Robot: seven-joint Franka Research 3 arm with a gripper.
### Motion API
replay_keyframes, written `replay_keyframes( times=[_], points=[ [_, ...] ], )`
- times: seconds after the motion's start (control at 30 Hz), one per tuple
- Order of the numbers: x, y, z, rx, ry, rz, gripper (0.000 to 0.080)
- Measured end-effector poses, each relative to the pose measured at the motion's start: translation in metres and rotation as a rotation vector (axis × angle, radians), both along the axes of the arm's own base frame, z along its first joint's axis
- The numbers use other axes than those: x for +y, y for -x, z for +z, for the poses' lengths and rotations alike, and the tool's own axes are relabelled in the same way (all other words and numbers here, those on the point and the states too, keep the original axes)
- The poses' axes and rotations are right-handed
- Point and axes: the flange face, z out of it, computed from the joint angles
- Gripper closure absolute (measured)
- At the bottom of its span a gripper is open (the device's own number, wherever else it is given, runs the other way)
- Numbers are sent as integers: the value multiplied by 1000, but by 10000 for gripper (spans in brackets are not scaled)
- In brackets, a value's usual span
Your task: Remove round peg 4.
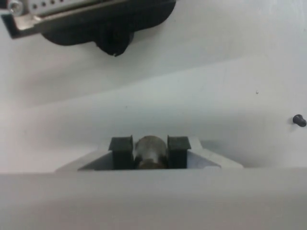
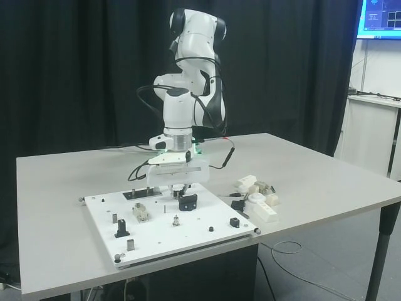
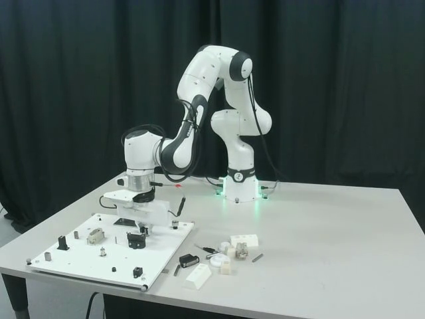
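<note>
1. In the wrist view, the claw [image 1: 150, 151] stands low in the middle of the frame, its two black fingertips [image 1: 121, 145] pressed against either side of round peg 4 [image 1: 150, 149], a short metal cylinder. The claw is clenched on the peg.
2. In the first room view, the claw [image 2: 180, 188] hangs over the middle of the white board [image 2: 207, 241], which lies on the grey worktop [image 2: 56, 188] toward the lower left of the frame. The peg itself is too small to make out there.
3. Whether the peg's foot sits in its hole or has come free cannot be told, since the arm's own white body hides the lower part in the wrist view.
4. The step in hand appears to be the grasp-and-extract: the grip is made, and the pull is what remains.
5. The next move likely calls for a straight lift along the peg's axis, without tilt, so that it does not bind in the hole.
6. A black fixture [image 2: 188, 202] stands just beside the claw, so any sideways move should probably wait until the peg is well above it.
7. Loose white parts [image 2: 260, 200] lie on the worktop to the right of the board.
</note>
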Motion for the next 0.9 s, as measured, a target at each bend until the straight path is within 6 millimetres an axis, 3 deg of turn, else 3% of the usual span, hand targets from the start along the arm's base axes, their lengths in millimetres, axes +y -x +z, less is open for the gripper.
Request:
replay_keyframes(
  times=[0.9],
  points=[
    [0, 0, 15, 1, -4, 18, 654]
  ],
)
